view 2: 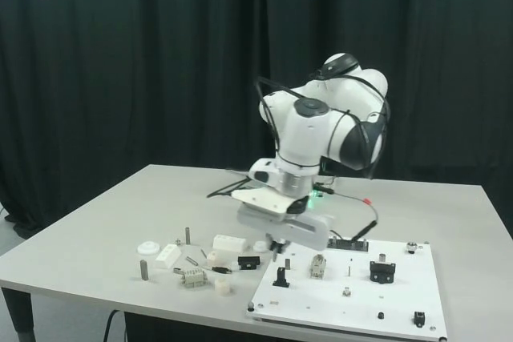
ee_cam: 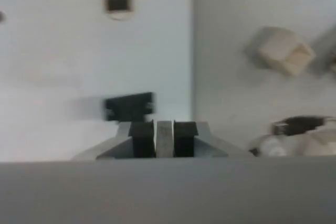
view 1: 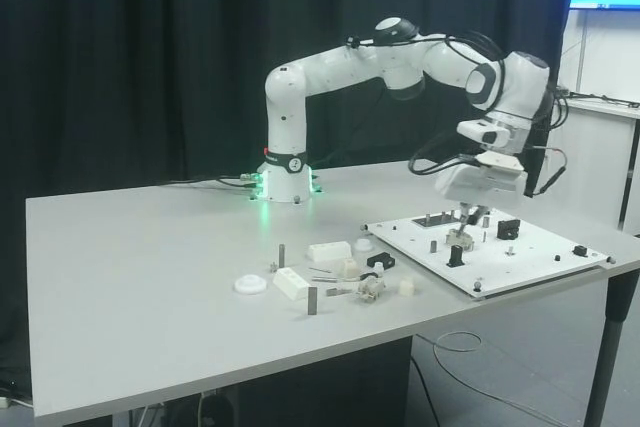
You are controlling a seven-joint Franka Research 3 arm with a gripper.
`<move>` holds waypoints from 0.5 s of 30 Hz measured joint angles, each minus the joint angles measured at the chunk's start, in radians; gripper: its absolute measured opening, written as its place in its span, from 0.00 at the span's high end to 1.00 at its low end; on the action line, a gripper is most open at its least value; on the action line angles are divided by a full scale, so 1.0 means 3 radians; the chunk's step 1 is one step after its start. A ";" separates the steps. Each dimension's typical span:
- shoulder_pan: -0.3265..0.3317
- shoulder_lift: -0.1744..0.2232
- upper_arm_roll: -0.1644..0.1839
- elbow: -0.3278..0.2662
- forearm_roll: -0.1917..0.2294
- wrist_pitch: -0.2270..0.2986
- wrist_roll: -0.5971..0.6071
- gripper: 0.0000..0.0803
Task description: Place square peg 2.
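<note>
In the wrist view my gripper point(ee_cam: 164, 142) is shut on a grey square peg point(ee_cam: 164, 139), held upright between the two black pads point(ee_cam: 140, 139). It hangs a little above the white board point(ee_cam: 79, 51). A square hole point(ee_cam: 119, 3) lies farther off on the board, and a black fixture point(ee_cam: 128, 106) stands close to the peg. From the room, the gripper point(view 2: 284, 252) with the peg point(view 2: 287, 263) hovers over the board's near left part, just above the black fixture point(view 2: 280, 278). The gripper point(view 1: 472, 219) also shows in the first room view.
The white board point(view 2: 401, 306) carries a grey block point(view 2: 318, 266), thin pins and black parts point(view 2: 381, 270). Loose parts lie on the grey table beside the board: a white hollow cube point(ee_cam: 286, 51), white blocks point(view 2: 228, 243), a white disc point(view 2: 147, 247), upright grey pegs point(view 2: 144, 268).
</note>
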 joint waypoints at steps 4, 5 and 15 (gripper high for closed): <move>-0.0002 0.0023 -0.0051 -0.0136 0.0012 0.0000 -0.0139 0.91; -0.0003 0.0030 -0.0064 -0.0171 0.0020 0.0001 -0.0172 0.91; -0.0011 0.0134 -0.0175 -0.0503 0.0175 0.0084 -0.0446 0.91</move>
